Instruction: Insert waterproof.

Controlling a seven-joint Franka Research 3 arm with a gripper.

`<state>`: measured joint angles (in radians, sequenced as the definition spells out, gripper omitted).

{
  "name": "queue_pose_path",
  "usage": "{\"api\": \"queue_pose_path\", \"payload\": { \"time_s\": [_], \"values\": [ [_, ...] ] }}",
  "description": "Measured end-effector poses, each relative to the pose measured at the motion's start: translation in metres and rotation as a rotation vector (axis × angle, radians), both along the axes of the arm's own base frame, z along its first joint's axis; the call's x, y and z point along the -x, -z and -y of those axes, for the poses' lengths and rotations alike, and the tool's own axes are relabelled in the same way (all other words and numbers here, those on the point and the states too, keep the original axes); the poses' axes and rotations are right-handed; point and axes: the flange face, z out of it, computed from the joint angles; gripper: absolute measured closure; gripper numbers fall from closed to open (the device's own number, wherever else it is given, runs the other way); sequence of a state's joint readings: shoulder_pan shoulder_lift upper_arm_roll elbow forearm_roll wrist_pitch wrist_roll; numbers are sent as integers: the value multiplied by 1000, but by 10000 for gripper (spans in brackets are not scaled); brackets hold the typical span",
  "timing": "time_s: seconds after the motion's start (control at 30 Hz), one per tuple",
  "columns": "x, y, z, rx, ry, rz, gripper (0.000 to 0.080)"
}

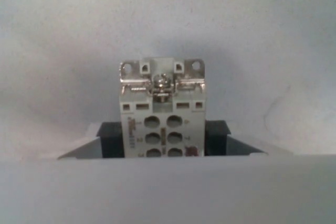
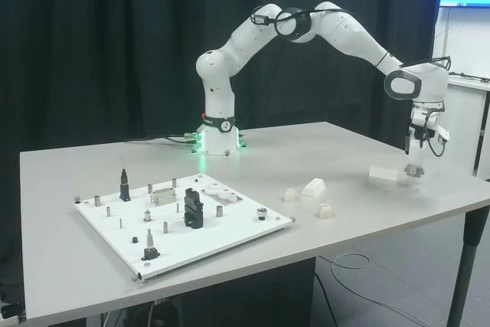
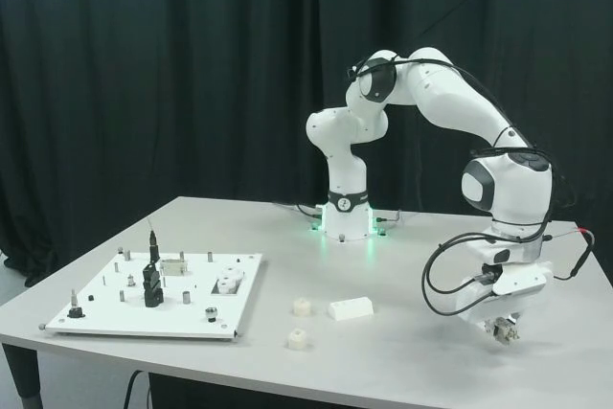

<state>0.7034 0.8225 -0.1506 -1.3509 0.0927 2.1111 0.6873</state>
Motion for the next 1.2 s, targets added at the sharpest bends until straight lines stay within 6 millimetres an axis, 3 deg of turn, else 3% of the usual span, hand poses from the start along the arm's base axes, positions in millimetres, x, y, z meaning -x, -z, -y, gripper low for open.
{"api": "queue_pose_path", "payload": {
  "time_s": [0.7, 1.2],
  "values": [
    [-12, -10, 12, 4, 18, 9, 491],
    [-36, -26, 50, 60, -30, 11, 491]
  ]
}}
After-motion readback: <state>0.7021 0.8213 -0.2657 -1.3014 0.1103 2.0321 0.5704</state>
